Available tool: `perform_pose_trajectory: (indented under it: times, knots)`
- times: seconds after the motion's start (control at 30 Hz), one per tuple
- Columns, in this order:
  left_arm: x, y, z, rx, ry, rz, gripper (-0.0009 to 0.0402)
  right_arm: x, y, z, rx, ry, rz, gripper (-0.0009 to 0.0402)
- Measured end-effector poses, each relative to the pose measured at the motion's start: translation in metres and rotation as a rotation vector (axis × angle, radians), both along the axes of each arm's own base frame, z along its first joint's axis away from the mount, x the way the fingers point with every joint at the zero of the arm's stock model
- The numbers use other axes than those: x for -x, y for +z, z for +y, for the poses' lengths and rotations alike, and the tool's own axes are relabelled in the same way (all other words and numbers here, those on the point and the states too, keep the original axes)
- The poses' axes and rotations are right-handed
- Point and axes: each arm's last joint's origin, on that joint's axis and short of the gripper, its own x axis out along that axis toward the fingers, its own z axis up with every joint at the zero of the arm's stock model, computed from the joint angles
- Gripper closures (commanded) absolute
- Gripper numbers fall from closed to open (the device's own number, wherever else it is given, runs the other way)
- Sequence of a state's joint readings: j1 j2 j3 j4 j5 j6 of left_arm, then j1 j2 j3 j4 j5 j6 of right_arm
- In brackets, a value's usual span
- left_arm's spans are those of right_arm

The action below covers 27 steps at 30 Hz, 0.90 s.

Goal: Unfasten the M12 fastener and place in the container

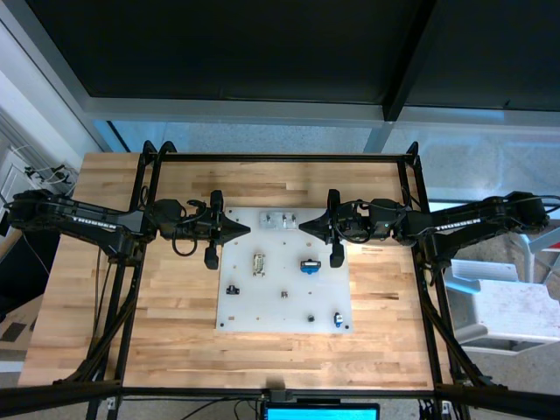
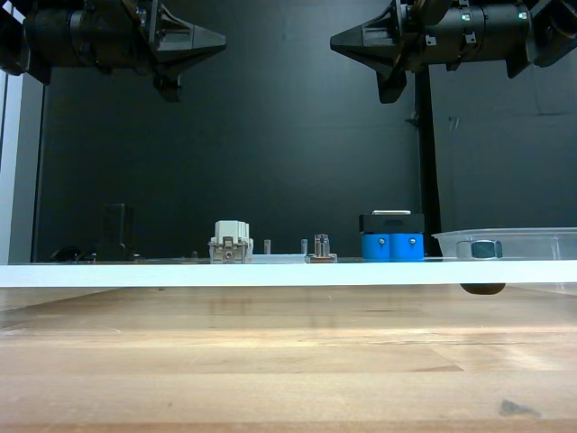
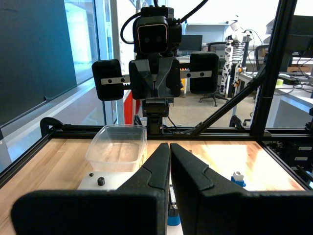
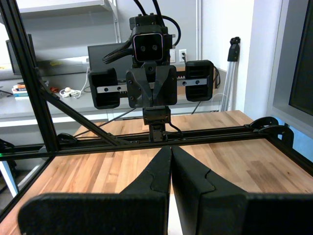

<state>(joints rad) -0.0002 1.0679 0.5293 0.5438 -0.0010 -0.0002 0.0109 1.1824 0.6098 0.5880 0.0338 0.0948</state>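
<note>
Starting at the near right edge of the white board [image 1: 262, 315], the small nut [image 1: 310, 317] looks seated on its stud and isn't in the tub. I'd drop the right gripper [image 1: 302, 226] straight down over it, open just wider than the nut, grip squarely, and only then twist. Farther back, that gripper and the left gripper [image 1: 248, 229] hang high over the board's far edge, tips facing, both pinched shut on nothing. The clear tub [image 1: 280, 219] sits roughly below the gap between them, so lift the nut clear before carrying.
</note>
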Motion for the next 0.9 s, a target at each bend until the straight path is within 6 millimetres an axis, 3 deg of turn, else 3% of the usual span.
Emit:
perform_pose_trajectory:
  times: [0.13, 0.7, 0.9]
  knots:
    - [0.0, -0.005, 0.004, -0.003, 0.12, 0.046, 0.0393, 0.0, -0.001, 0.0, 0.075, -0.001, 0.008, 0.0393]
    - [0.0, -0.005, 0.003, -0.002, 0.12, 0.046, 0.0393, 0.0, 0.0, 0.001, 0.032, 0.003, 0.016, 0.0393]
    - [0.0, -0.005, 0.003, -0.002, 0.12, 0.046, 0.0393, -0.008, 0.013, 0.012, -0.024, 0.016, 0.241, 0.0393]
